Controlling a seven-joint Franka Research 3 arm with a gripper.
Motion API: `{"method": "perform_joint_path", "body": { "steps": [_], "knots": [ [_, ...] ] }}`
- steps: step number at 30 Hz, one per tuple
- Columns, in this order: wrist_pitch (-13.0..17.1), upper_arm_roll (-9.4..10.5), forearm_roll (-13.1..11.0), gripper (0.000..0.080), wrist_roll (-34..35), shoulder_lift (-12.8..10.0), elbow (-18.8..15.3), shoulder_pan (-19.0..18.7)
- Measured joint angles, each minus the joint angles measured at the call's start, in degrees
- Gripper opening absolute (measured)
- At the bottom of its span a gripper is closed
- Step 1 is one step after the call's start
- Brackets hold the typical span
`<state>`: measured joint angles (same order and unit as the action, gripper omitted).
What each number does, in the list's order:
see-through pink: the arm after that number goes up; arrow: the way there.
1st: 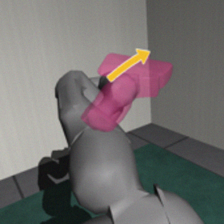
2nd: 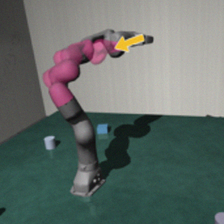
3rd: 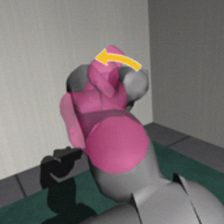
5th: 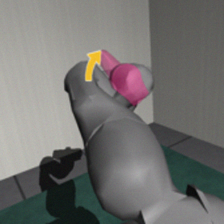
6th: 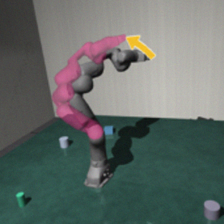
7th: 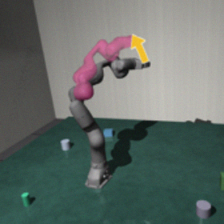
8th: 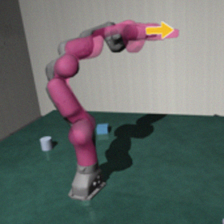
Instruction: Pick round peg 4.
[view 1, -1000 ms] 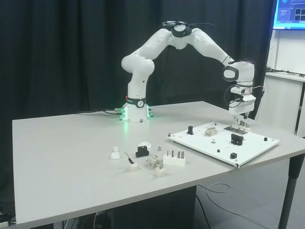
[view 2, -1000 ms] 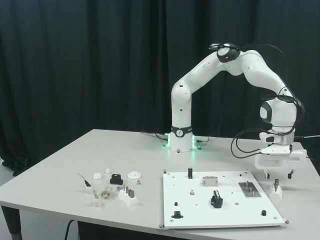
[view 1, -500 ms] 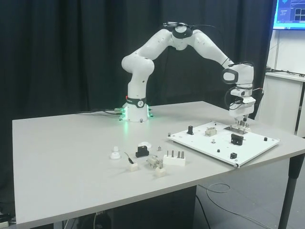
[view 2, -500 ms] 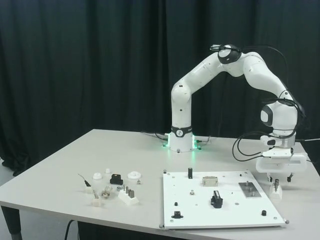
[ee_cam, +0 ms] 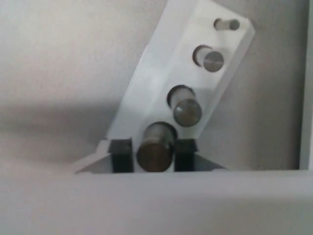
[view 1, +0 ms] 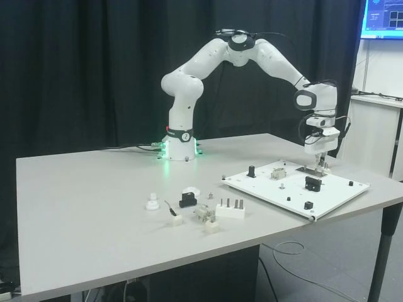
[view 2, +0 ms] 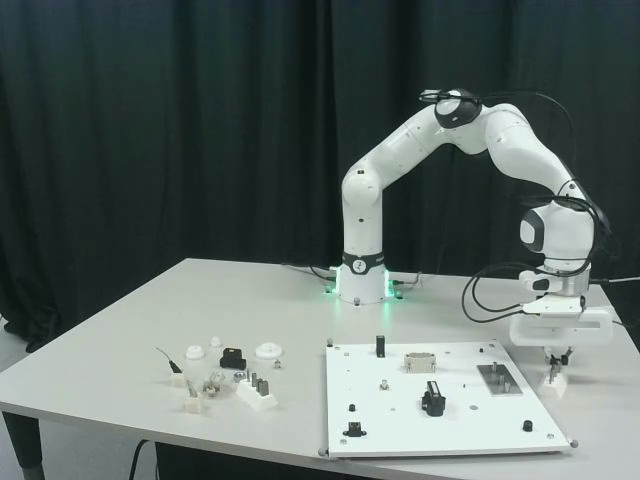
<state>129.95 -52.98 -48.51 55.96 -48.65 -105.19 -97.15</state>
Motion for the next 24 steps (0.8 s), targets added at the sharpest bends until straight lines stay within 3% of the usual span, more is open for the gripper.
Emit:
{"method": "perform_joint_path", "body": {
  "steps": [13,24],
  "knots": [
    [-1.7,-0.15,1.5,0.0146,-0.2,0.0,0.4,0.2],
    [-6.6,-2.02,2.8,0.0146,-0.2,1.3,1.8,-0.3]
  ]
}}
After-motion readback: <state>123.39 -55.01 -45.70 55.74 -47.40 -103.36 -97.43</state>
